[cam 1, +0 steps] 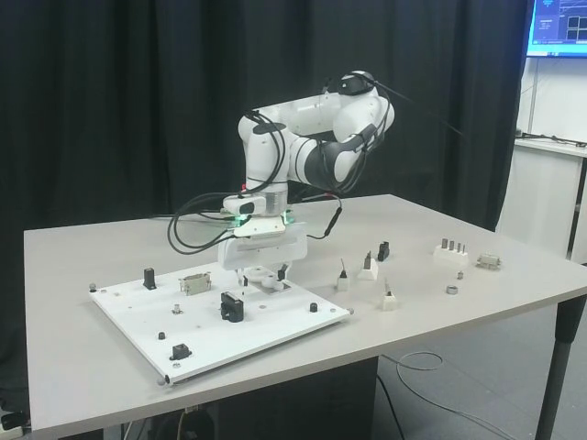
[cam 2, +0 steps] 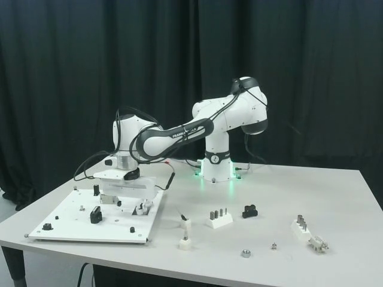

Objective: Insert small gear.

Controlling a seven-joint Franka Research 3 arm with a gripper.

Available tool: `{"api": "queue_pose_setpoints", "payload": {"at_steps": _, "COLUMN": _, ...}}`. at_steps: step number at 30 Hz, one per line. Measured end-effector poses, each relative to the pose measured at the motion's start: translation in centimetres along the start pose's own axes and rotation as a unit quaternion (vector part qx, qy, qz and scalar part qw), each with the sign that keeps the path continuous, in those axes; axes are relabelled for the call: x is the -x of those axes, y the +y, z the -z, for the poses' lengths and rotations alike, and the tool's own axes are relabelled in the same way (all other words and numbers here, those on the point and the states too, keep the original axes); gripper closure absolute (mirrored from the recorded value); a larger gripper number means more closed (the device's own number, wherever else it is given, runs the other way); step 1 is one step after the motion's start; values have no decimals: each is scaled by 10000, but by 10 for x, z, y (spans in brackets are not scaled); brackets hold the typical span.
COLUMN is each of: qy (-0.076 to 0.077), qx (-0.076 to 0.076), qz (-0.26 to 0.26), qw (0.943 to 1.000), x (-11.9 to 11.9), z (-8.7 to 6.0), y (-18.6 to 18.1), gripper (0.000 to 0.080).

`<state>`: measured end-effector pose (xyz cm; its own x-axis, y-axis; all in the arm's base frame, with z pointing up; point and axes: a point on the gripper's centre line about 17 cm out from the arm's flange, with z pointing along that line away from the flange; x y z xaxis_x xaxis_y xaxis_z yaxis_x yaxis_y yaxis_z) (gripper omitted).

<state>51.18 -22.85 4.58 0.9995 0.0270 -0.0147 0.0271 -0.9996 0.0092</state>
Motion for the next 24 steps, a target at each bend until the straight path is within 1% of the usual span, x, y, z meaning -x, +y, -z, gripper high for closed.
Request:
{"api": "queue_pose_setpoints", "payload": {"at_steps": 10, "qy": 10, "qx": -18, "qz": 34, "qw": 10000, "x": 0, "z": 0, "y": -1, "gripper": 3}}
{"api": "queue_pose_setpoints", "payload": {"at_steps": 13, "qy": 8, "qx": -46, "qz": 43, "qw": 10000, "x": -1, "z": 2, "y": -3, "gripper": 3}}
{"api": "queue_pose_setpoints", "payload": {"at_steps": 17, "qy": 5, "qx": -95, "qz": 68, "qw": 9999, "x": -1, "z": 8, "y": -8, "gripper": 3}}
{"api": "queue_pose_setpoints", "payload": {"at_steps": 24, "qy": -67, "qx": -147, "qz": 60, "qw": 9999, "x": 1, "z": 25, "y": -15, "gripper": 3}}
